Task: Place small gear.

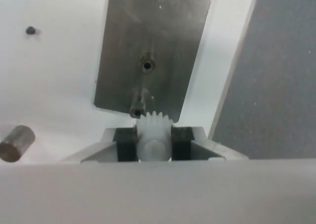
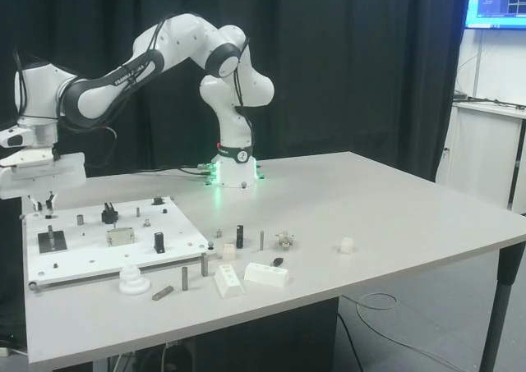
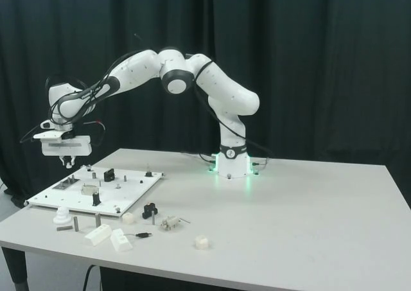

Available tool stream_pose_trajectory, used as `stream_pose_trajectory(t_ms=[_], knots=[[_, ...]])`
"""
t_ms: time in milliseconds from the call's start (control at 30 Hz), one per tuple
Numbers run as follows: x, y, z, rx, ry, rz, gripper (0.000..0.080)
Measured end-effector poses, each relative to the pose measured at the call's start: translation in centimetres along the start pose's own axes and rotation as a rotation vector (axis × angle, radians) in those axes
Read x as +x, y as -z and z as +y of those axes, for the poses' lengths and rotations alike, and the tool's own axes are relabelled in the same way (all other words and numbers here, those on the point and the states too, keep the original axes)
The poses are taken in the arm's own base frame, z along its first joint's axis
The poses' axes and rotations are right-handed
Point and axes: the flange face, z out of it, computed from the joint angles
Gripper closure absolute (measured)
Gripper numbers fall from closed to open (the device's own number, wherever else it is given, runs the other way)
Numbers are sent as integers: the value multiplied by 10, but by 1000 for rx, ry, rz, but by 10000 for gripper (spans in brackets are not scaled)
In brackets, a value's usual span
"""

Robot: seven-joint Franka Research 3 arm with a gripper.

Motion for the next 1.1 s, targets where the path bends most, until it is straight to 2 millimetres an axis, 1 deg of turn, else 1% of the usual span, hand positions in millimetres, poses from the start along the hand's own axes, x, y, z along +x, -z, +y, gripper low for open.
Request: stream_pose_trajectory(t_ms=[367, 1100], knots=[[6, 7, -4, 8, 12, 2, 662], [14, 14, -10, 3, 10, 12, 662]])
